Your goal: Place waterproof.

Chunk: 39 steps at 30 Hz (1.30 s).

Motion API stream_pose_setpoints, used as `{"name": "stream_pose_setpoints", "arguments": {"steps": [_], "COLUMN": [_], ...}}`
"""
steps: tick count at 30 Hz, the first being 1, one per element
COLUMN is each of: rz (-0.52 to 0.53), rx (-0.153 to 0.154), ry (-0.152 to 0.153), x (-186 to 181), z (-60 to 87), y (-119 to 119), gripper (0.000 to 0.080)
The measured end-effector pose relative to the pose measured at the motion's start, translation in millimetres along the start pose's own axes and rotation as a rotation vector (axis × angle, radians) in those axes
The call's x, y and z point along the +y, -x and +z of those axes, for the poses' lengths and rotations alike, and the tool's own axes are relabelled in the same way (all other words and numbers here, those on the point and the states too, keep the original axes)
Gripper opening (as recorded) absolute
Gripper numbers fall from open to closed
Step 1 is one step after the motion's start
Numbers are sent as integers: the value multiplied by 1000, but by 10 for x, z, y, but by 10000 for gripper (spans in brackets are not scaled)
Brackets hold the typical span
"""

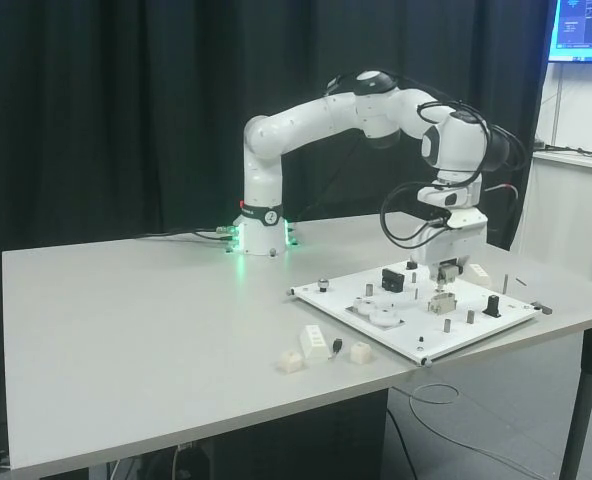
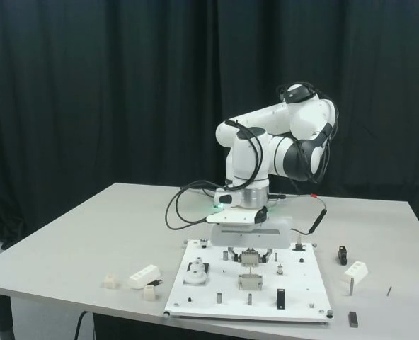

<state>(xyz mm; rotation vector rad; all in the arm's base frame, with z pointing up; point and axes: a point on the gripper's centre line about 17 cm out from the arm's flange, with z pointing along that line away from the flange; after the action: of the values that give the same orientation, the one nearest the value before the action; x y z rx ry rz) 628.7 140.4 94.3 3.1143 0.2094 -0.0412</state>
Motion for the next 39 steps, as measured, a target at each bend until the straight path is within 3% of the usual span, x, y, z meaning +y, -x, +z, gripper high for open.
{"name": "stream_pose_setpoints", "arguments": {"steps": [30, 39], "rz": [1, 33], "rx": [10, 26], "ry": [4, 34], "x": [13, 214], "z": [-63, -71], "y": [-23, -51], "gripper": [620, 620]}}
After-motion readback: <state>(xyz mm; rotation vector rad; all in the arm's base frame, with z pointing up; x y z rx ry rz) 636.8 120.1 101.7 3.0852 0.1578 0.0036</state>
